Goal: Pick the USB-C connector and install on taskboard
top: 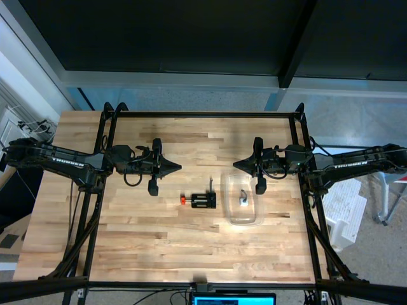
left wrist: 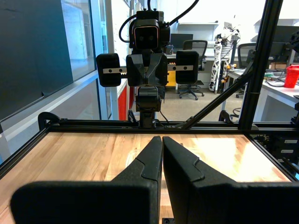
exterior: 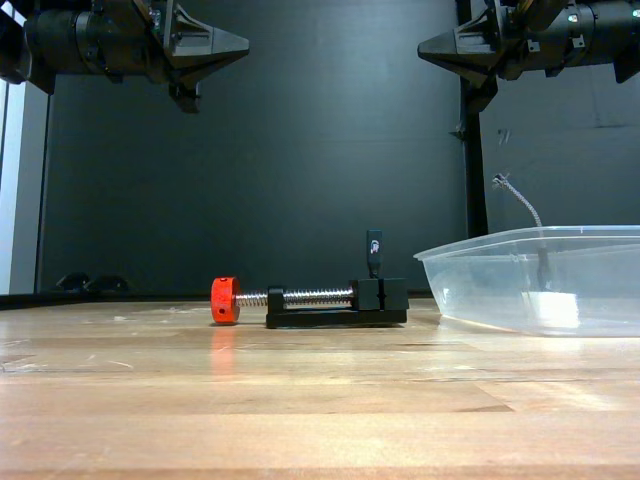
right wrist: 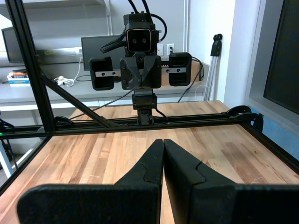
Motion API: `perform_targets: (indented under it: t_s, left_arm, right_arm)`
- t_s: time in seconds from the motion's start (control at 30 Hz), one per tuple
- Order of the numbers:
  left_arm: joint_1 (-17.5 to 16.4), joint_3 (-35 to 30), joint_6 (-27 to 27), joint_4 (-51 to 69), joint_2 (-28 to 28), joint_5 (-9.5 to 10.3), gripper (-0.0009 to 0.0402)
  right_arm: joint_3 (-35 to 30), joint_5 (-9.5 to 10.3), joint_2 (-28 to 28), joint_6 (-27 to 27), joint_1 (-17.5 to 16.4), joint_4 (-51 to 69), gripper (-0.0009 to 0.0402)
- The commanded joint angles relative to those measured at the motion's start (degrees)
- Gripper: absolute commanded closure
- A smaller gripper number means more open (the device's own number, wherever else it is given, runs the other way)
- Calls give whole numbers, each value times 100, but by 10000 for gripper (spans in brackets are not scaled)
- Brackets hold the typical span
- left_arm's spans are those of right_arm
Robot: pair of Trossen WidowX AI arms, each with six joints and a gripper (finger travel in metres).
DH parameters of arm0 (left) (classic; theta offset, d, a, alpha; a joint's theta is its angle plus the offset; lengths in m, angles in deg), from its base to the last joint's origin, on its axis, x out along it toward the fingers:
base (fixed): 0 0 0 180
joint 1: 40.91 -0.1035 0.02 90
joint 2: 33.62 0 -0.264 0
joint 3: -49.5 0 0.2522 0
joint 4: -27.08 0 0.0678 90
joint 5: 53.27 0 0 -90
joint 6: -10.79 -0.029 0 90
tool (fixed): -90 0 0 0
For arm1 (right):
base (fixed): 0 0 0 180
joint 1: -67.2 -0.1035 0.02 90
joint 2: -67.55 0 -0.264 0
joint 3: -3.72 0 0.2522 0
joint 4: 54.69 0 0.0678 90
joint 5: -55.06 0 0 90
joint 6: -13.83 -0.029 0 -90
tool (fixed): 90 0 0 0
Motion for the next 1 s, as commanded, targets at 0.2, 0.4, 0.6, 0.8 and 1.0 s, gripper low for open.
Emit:
perform_targets:
  t_s: [0.2, 0.4, 0.6, 0.8, 1.0]
  left_arm:
    - [0, 0, -2, -2, 0, -2, 393]
    - [-2, 0, -2, -2, 0, -2, 393]
    - [0, 0, -2, -2, 0, -2, 393]
    - [-2, 0, -2, -2, 0, -2, 393]
    - [-2, 0, -2, -2, 0, -2, 393]
  right_arm:
    - [0, 0, 2, 0, -2, -2, 393]
    - [0, 0, 2, -2, -2, -2, 393]
    - [-44, 216, -35, -33, -4, 131, 393]
    - [-564, 208, -133, -26, -7, 1628, 393]
    - [-1130, 245, -129, -24, -17, 3294, 393]
